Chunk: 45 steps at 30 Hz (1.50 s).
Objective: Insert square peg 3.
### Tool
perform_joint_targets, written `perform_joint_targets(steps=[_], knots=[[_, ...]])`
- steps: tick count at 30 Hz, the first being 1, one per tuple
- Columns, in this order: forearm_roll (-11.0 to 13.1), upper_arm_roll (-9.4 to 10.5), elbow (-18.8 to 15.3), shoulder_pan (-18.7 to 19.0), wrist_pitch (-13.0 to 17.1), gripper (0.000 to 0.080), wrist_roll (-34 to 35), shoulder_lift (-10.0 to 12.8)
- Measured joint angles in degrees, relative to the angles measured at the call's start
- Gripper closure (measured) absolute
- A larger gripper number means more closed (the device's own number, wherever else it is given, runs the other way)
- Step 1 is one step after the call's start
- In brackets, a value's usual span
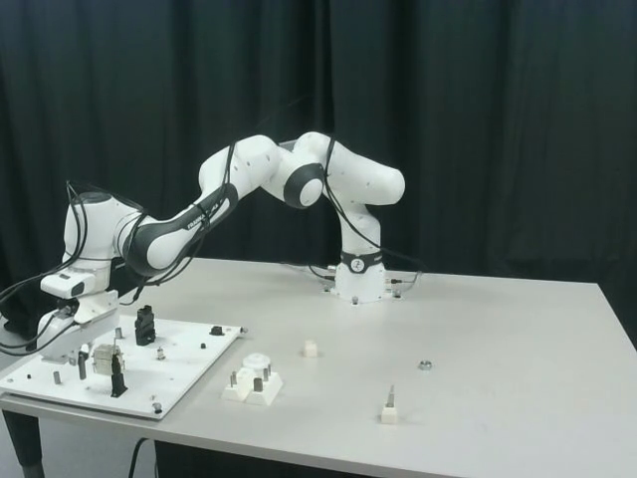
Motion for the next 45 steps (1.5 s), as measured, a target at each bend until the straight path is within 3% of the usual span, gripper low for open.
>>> perform_joint_targets(steps=[45], knots=[[0.42,0.23,0.36,-0.05,0.61,0.0691,0.00,1.60]])
